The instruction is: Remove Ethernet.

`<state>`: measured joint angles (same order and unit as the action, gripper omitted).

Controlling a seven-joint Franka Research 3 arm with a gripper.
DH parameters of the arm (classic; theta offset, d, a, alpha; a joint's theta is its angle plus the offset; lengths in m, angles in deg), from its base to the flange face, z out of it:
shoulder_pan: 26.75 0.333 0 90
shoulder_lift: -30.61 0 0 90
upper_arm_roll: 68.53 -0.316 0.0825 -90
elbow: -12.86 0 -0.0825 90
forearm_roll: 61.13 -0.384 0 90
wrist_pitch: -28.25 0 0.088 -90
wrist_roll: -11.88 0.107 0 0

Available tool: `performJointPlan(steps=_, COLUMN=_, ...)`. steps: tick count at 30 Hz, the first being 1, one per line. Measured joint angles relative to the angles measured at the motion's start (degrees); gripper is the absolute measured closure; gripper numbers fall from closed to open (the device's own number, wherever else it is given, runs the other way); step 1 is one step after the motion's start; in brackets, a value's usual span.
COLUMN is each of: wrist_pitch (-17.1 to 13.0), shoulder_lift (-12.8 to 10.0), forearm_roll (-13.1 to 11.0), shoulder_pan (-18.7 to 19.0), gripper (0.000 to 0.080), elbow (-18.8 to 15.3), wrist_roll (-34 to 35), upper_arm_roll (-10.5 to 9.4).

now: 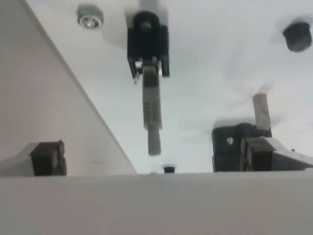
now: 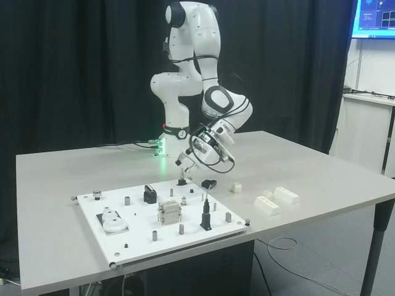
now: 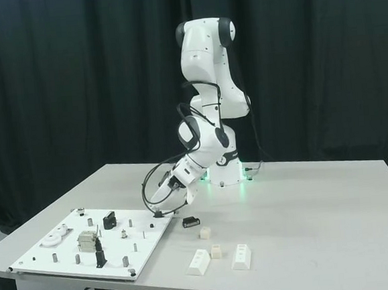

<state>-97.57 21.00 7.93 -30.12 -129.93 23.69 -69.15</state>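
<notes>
Your claw (image 2: 183, 165) hangs low over the far edge of the white square board (image 2: 117, 243) on the grey table (image 2: 55, 179), fingers spread wide and holding nothing; in the wrist view the slim grey Ethernet plug (image 1: 151, 105) sits seated in its black block socket (image 1: 148, 41). The plug's long axis runs straight toward the claw from twelve o'clock; I judge you should advance along that line to straddle it.

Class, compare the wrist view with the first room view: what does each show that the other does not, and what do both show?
Only the wrist view shows, close up, a grey plug seated in a black socket block. Only the first room view shows the whole white arm, the grey table, and white blocks lying off the board. Both show the white board and the claw.
</notes>
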Motion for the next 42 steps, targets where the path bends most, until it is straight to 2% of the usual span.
performJointPlan(steps=4, wrist_pitch=0.56, shoulder_lift=0.78, forearm_roll=-0.99, shoulder_pan=0.16, gripper=0.0051, elbow=0.07, wrist_roll=-0.28, upper_arm_roll=-0.26)
performJointPlan(steps=5, wrist_pitch=0.61, shoulder_lift=0.99, forearm_roll=-1.33, shoulder_pan=0.17, gripper=0.0005, elbow=0.10, wrist_roll=-0.37, upper_arm_roll=-0.32)
performJointPlan(steps=16, wrist_pitch=0.66, shoulder_lift=2.53, forearm_roll=-2.30, shoulder_pan=0.18, gripper=0.0003, elbow=0.20, wrist_roll=-1.62, upper_arm_roll=-0.44)
performJointPlan(steps=31, wrist_pitch=0.65, shoulder_lift=2.80, forearm_roll=-3.41, shoulder_pan=-0.03, gripper=0.0003, elbow=0.41, wrist_roll=-1.95, upper_arm_roll=-0.35)
performJointPlan(steps=42, wrist_pitch=0.65, shoulder_lift=3.02, forearm_roll=-3.41, shoulder_pan=-0.88, gripper=0.0003, elbow=0.52, wrist_roll=-5.55, upper_arm_roll=-0.28)
